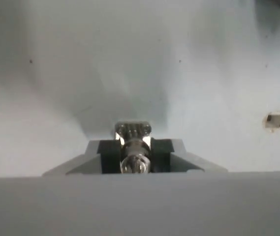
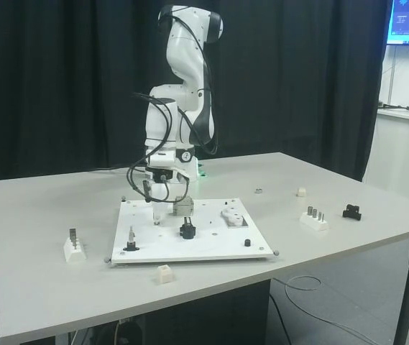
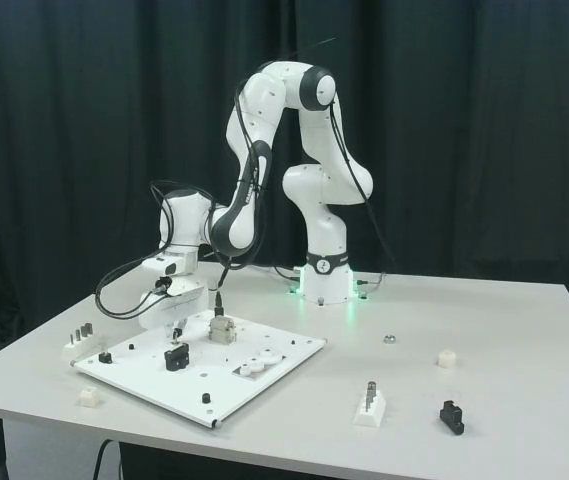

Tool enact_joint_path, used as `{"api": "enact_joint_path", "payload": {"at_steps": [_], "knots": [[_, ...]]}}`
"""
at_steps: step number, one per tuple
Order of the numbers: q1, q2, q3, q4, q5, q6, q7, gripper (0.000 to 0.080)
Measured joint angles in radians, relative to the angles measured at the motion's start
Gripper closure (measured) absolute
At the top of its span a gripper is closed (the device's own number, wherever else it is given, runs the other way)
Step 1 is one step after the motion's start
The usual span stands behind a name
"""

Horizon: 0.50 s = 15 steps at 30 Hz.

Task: Insert BNC.

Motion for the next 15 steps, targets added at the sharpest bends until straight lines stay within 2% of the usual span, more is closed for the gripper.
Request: {"api": "enact_joint_path", "payload": {"at_steps": [15], "knots": [[0.000,0.008,-0.005,0.024,-0.001,-0.045,0.182,0.0682]]}}
